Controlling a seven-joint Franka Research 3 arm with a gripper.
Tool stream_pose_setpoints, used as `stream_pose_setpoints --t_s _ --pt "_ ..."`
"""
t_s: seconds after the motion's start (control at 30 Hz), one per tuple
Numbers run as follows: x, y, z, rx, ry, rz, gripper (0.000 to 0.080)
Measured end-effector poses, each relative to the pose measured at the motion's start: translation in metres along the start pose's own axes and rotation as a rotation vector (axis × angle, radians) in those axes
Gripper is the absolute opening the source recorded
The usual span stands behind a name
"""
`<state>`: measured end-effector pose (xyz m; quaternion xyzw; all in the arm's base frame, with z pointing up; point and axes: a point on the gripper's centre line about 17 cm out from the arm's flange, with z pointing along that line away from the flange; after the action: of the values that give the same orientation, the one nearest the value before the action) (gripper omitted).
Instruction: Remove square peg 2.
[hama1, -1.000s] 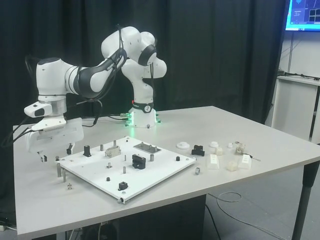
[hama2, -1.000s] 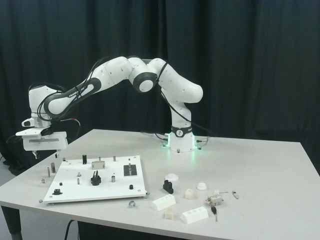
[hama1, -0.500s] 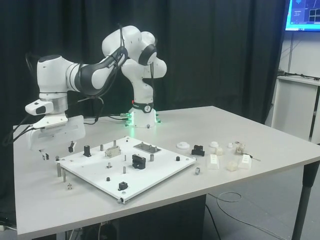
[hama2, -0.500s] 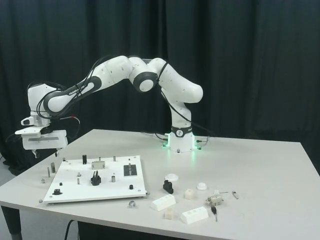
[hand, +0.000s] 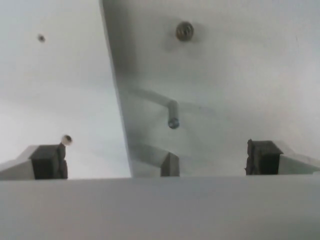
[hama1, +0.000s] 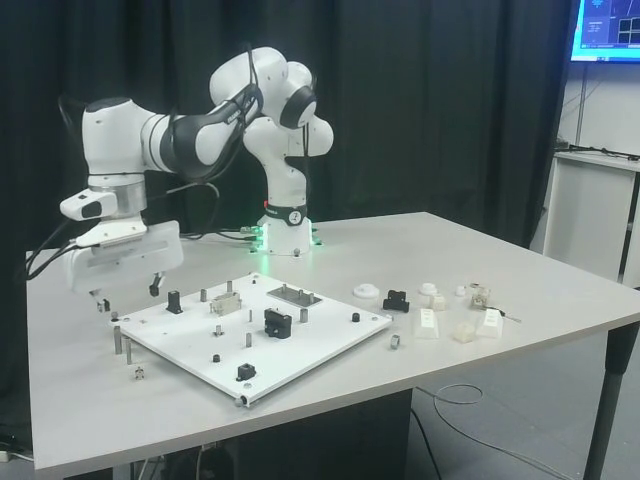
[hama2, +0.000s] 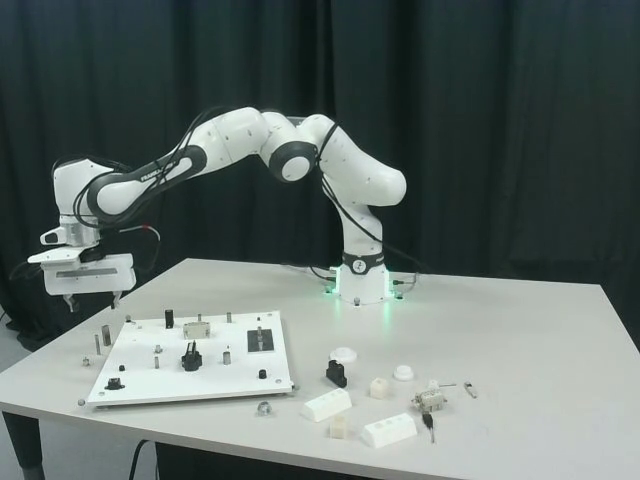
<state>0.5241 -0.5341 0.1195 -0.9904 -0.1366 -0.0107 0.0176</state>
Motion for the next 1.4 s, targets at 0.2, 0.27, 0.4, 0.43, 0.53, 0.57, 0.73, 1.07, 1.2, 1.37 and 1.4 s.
stream_pose_setpoints --t_s 0.2,0.27,0.4,0.43,0.53,0.57,0.73,1.07,1.2,1.37,1.4 --pt "0.016 -0.010 -0.010 0.008 0.008 0.039 0.0800" --pt "0.021 -0.014 -0.013 0.009 0.011 0.061 0.0800" --pt "0.033 -0.021 -0.019 0.011 0.016 0.110 0.0800" --pt "0.036 -0.023 -0.020 0.013 0.017 0.123 0.0800" --pt "0.044 -0.030 -0.022 0.017 0.017 0.162 0.0800" --pt "0.047 -0.032 -0.022 0.018 0.017 0.176 0.0800" --pt "0.055 -0.040 -0.024 0.020 0.008 0.240 0.0800" --pt "0.068 -0.055 -0.024 0.026 -0.012 0.401 0.0800" --pt "0.073 -0.061 -0.023 0.032 -0.019 0.464 0.0800" --pt "0.079 -0.070 -0.019 0.037 -0.027 0.553 0.0800" --pt "0.081 -0.072 -0.019 0.038 -0.029 0.570 0.0800"
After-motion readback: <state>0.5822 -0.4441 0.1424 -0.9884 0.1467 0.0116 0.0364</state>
